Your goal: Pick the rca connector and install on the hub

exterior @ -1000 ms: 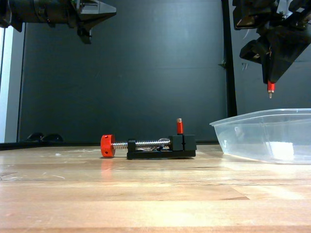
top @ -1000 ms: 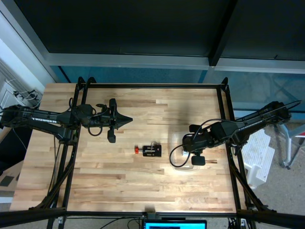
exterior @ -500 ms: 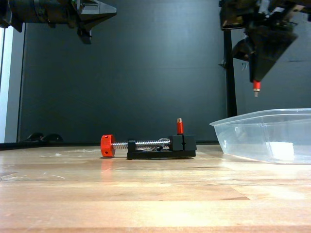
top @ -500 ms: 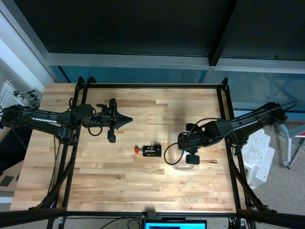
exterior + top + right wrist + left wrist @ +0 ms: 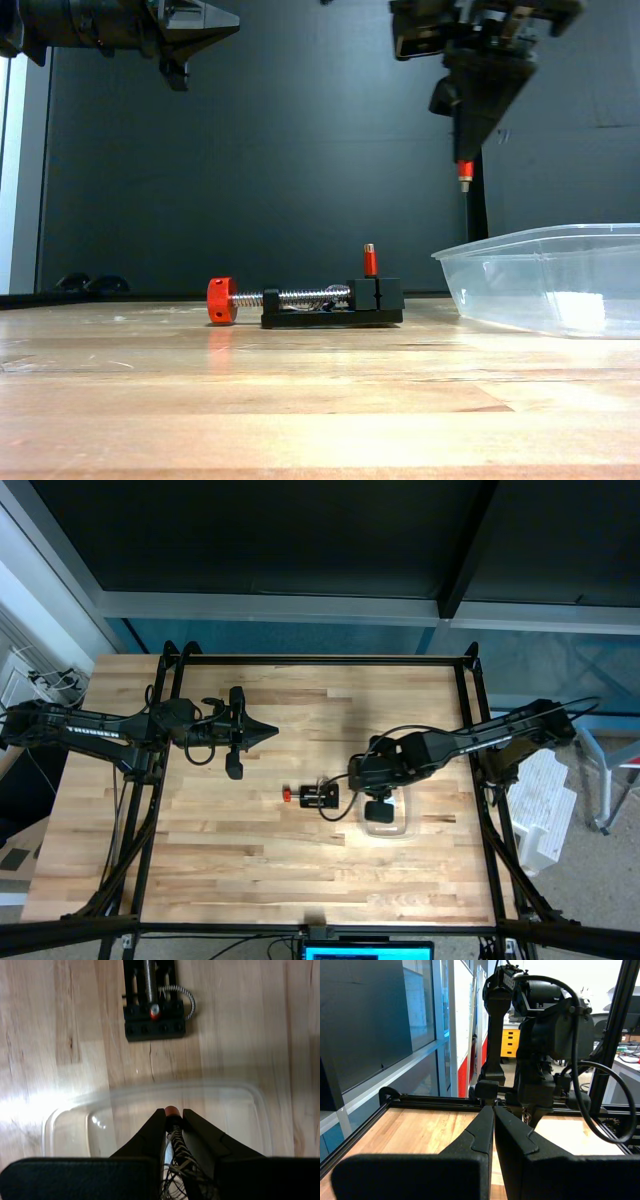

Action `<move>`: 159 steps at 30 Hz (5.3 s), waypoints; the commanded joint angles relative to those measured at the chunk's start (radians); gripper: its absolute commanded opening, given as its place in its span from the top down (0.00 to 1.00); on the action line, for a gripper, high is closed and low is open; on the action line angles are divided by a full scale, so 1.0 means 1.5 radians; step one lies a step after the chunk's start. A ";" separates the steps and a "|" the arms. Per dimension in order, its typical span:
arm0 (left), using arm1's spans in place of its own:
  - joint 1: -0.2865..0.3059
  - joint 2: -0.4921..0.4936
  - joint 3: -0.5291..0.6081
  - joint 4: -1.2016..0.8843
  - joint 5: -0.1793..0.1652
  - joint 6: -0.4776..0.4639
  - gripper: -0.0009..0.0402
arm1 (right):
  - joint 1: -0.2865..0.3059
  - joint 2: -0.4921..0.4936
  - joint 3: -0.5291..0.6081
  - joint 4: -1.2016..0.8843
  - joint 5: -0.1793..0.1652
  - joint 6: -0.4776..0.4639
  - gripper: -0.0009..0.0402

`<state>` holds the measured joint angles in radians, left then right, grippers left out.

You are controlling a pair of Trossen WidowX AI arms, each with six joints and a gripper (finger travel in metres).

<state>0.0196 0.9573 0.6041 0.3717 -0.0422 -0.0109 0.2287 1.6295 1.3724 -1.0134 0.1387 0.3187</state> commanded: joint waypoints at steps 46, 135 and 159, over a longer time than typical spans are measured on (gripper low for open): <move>0.000 0.000 0.000 0.000 0.000 0.000 0.98 | -0.013 0.141 0.142 0.001 -0.002 -0.026 0.98; 0.000 0.000 0.000 0.000 0.000 0.000 0.98 | -0.013 0.143 0.033 0.118 -0.005 -0.024 0.98; 0.000 0.000 0.000 0.000 0.000 0.000 0.98 | -0.013 0.143 0.029 0.121 -0.005 -0.024 0.98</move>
<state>0.0193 0.9573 0.6041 0.3721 -0.0422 -0.0109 0.2089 1.8439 1.4151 -0.8322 0.1303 0.2821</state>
